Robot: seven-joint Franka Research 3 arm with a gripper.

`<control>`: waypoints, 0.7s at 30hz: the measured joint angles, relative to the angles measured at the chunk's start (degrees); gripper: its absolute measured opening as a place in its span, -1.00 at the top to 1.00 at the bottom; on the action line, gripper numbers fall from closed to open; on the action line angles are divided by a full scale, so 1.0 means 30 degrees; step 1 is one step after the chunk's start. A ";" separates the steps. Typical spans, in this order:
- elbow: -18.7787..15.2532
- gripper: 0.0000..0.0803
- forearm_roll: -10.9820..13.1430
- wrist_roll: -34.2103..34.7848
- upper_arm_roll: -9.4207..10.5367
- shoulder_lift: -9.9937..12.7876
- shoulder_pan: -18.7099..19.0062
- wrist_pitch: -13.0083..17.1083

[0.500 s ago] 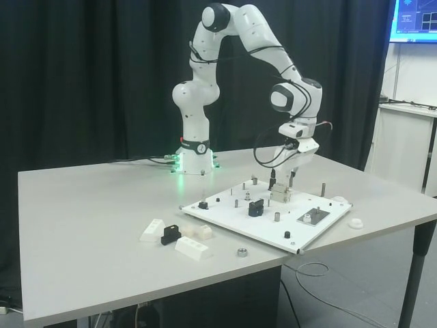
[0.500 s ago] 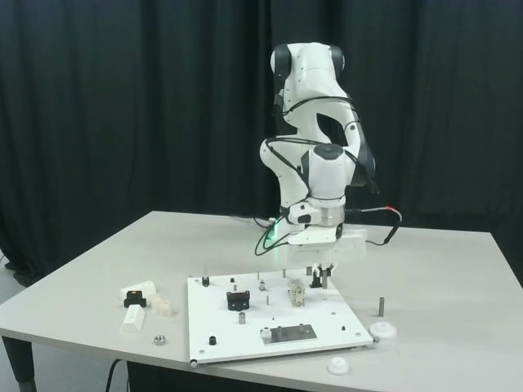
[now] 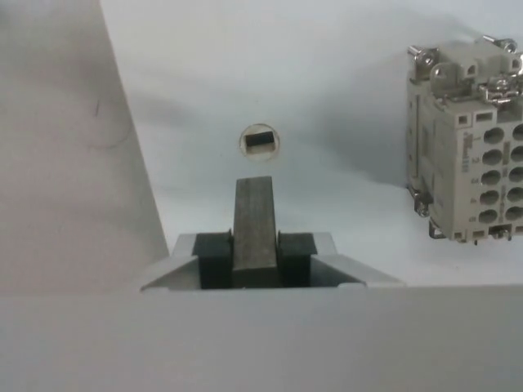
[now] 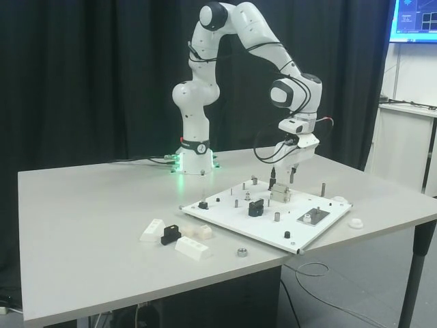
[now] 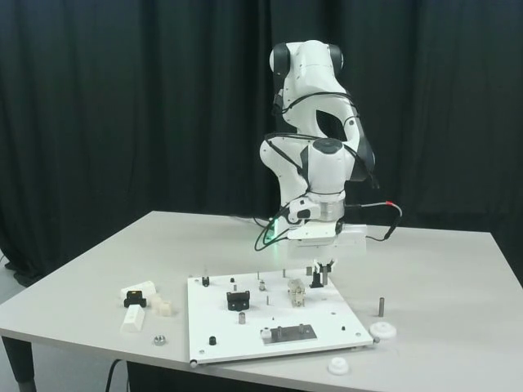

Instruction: Place square peg 3.

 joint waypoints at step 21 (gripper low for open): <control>0.0003 0.72 -0.0057 0.0308 -0.0006 0.0000 0.0000 0.0006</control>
